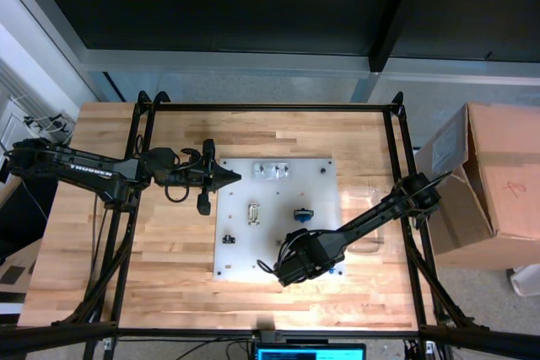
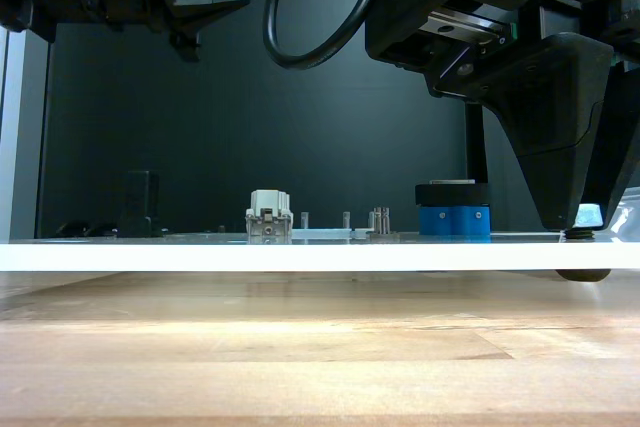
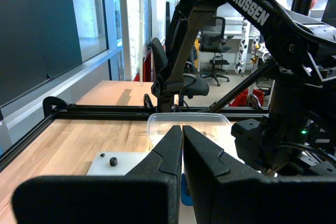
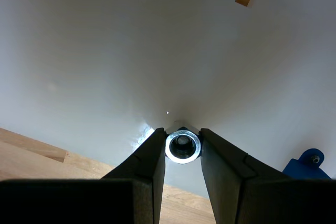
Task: Pick the M12 nut and place it on its threads and fasten
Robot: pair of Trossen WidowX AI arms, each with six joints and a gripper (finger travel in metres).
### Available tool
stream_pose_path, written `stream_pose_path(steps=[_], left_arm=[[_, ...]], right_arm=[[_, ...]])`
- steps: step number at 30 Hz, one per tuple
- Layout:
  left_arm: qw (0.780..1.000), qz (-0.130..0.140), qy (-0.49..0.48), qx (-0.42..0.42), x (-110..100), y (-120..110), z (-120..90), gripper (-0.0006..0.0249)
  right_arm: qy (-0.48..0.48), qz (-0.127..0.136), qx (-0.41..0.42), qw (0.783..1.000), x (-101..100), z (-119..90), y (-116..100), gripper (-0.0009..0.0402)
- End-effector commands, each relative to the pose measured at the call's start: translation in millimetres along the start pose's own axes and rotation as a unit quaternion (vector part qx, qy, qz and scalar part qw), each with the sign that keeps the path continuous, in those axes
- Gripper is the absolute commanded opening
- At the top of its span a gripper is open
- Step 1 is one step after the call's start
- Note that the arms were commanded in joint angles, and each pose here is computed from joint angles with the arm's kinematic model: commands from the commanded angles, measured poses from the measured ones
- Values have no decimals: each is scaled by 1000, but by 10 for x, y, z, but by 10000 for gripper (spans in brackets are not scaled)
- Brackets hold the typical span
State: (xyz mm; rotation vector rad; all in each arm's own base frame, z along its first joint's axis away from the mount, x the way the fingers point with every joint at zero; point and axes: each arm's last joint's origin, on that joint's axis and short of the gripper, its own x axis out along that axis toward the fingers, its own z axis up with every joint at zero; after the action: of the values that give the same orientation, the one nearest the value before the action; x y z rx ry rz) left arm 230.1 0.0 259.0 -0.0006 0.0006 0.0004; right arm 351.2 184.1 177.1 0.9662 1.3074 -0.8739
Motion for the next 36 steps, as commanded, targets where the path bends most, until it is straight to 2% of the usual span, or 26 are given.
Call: stream_pose_path(steps=[1,7,17,22,27,30,32,34,36], left_arm=[[1000,0,0,0,1,0,-1,0],[1000,0,0,0,1,0,-1,0],[1000,0,0,0,1,1,-1,0],[1000,0,0,0,1,0,-1,0],[1000,0,0,0,1,0,-1,0],[1000,0,0,0,1,0,-1,0],[1000,0,0,0,1,0,-1,0],[1000,0,0,0,1,1,-1,0],[1000,0,0,0,1,0,-1,0]], right_arm=[[-10,5,-16,1000,-26,5,0,14],[-18,8,-19,1000,-42,12,-2,40],[-18,15,-18,1000,-101,13,-11,162],[-17,21,-22,999,-155,15,-22,209],[-19,13,-47,999,-268,26,-84,232],[-20,10,-111,994,-384,34,-143,230],[-21,18,-197,980,-469,35,-167,218],[-20,20,-349,937,-535,18,-194,191],[-18,15,-449,893,-573,-1,-227,154]])
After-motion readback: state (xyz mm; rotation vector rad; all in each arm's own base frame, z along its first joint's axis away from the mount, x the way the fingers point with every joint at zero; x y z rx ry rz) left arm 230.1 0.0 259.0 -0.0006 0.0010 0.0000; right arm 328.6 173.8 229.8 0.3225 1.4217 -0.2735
